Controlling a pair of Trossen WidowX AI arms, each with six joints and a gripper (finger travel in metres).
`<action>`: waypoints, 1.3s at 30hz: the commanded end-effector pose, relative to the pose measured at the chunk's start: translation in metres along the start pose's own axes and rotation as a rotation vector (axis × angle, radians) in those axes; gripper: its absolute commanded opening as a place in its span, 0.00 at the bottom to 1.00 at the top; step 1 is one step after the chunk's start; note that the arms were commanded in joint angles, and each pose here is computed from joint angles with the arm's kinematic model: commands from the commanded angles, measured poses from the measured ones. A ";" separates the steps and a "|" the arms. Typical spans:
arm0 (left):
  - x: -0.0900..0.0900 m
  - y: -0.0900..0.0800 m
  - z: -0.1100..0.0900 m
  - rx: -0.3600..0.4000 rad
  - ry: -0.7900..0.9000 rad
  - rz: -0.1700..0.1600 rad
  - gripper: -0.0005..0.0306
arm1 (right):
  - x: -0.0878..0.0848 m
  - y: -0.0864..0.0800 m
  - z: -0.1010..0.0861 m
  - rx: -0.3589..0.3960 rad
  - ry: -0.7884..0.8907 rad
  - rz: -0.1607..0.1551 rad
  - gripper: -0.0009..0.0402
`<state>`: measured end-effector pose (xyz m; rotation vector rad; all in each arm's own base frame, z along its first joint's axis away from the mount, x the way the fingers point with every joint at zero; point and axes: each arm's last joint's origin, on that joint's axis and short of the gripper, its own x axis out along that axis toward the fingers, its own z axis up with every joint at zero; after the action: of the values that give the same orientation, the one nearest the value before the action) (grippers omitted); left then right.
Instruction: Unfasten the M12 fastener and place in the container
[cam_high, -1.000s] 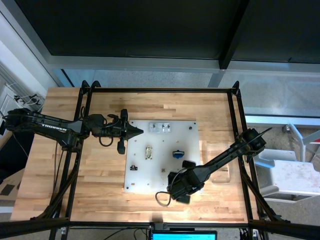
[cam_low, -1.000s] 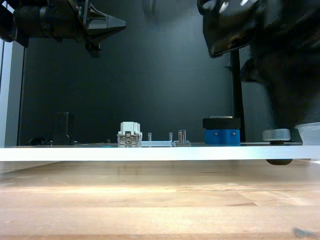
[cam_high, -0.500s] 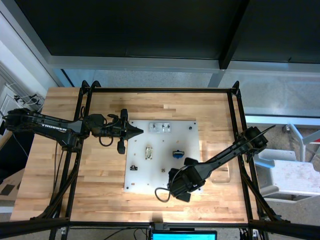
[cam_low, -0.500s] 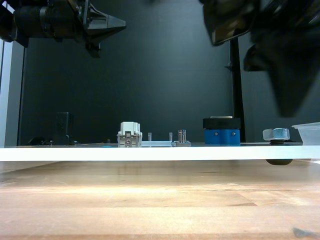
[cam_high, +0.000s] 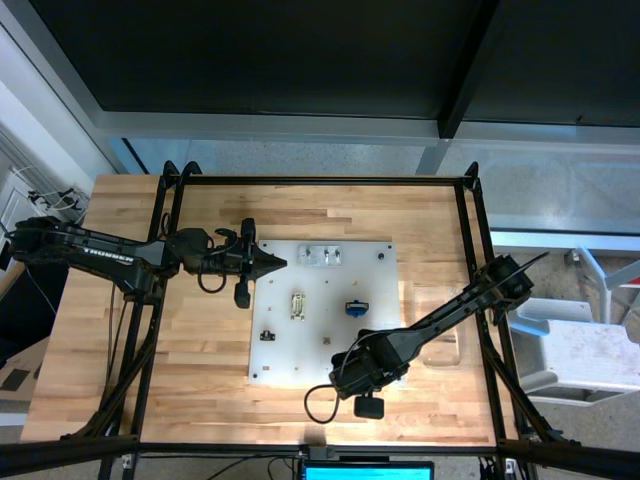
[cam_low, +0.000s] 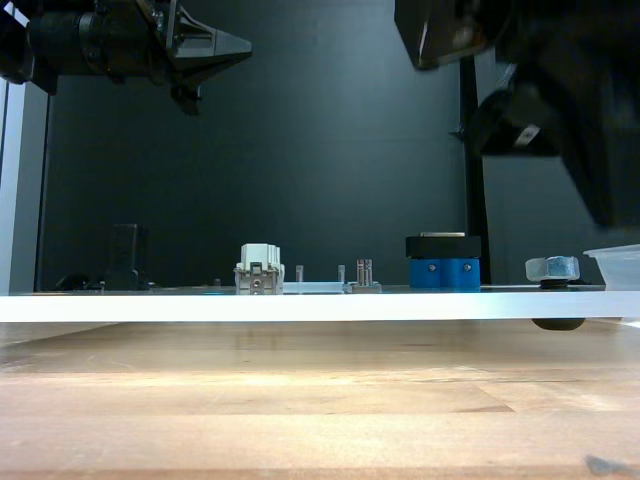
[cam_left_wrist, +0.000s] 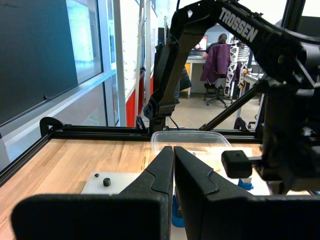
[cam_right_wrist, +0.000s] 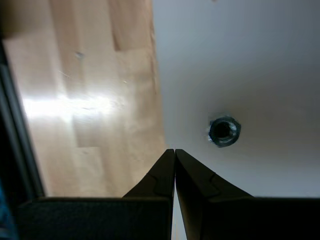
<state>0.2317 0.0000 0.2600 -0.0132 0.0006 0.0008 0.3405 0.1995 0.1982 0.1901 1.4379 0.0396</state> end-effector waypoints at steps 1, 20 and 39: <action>0.000 0.000 0.000 0.000 0.000 0.000 0.02 | 0.006 -0.002 -0.001 -0.006 0.006 -0.006 0.02; 0.000 0.000 0.000 0.000 0.000 0.000 0.02 | 0.011 -0.015 -0.003 0.042 -0.015 -0.149 0.02; 0.000 0.000 0.000 0.000 0.000 0.000 0.02 | -0.008 -0.015 -0.005 0.184 -0.002 -0.176 0.02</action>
<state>0.2317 0.0000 0.2600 -0.0135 0.0009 0.0008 0.3321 0.1827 0.1987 0.1738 1.4588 -0.2216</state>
